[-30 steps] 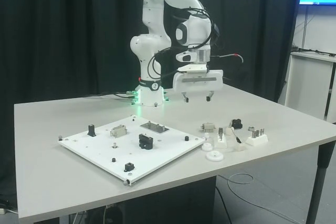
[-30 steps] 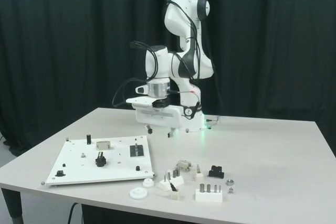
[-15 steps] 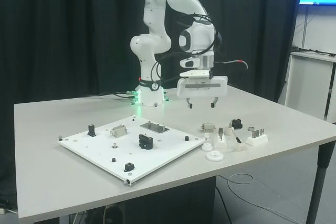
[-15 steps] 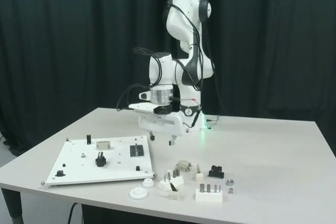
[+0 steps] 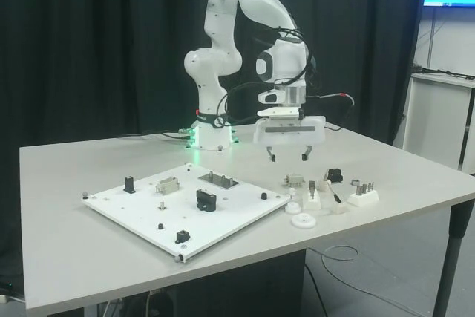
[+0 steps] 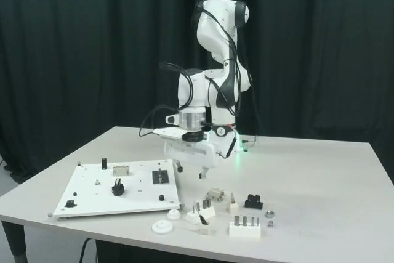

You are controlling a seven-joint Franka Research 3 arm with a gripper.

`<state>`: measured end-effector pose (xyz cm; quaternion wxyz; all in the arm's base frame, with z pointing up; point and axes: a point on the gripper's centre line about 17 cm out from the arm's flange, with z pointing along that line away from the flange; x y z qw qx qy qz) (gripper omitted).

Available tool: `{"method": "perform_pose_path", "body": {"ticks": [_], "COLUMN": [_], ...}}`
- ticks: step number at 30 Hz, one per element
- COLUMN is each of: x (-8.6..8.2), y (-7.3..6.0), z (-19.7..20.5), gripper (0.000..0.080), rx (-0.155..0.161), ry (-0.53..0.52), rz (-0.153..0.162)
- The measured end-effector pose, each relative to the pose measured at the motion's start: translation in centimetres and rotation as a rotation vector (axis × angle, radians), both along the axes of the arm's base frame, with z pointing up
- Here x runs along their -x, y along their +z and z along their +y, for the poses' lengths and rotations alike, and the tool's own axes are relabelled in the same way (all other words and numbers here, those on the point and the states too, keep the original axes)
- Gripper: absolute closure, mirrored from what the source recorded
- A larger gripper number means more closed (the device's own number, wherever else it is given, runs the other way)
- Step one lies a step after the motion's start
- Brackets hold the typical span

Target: Pick small gear.

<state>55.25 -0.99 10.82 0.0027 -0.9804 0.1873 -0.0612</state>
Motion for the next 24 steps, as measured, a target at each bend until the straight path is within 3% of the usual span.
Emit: {"method": "perform_pose_path", "body": {"ticks": [12, 24], "x": [-0.1, 0.3], "y": [-2.0, -3.8], "z": [0.4, 1.0], "gripper": [0.0003, 0.0003], "rx": [0.029, 0.036], "ry": [0.129, 0.148], "rz": [0.014, 0.039]}}
